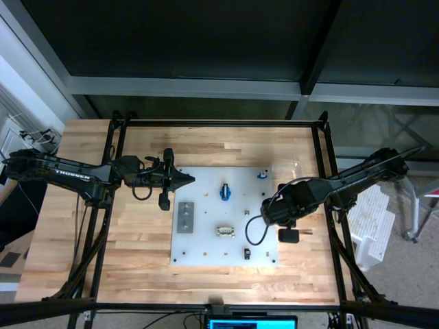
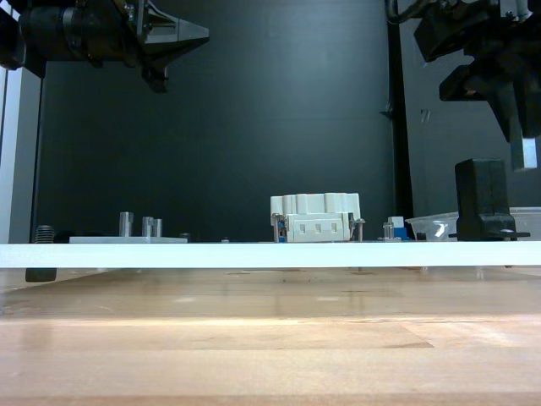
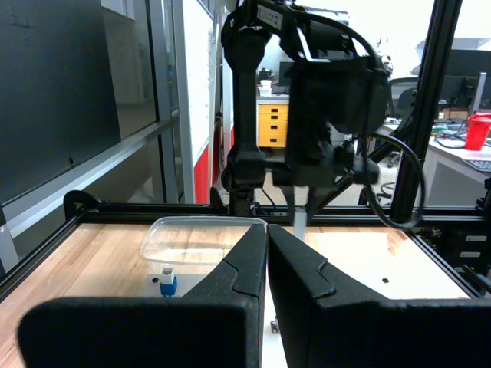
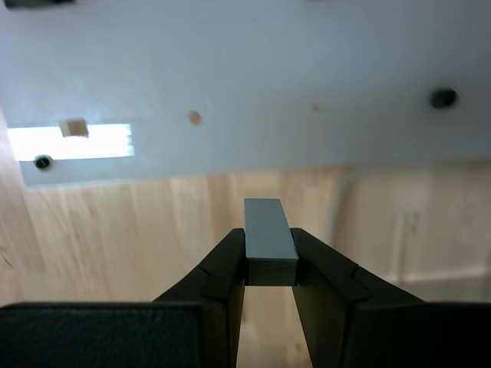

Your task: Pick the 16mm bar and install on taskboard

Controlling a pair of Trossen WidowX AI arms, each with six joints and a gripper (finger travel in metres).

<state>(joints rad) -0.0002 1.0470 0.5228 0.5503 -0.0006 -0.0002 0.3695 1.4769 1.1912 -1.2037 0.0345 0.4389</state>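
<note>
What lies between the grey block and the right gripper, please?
High view: the white connector on the taskboard. Right gripper holds the 16mm bar beside its right edge; left gripper hangs over its left edge.

We list:
- Table [image 1: 89, 233]: pale wood, light sheen.
- Taskboard [image 1: 206, 233]: smooth white, plastic-looking.
- 16mm bar [image 4: 268, 230]: matt grey metal, clamped in the right gripper [image 4: 270, 257] over the wood beside the taskboard.
- Left gripper [image 1: 188, 179]: matt black plastic, closed over the taskboard's left part.
</note>
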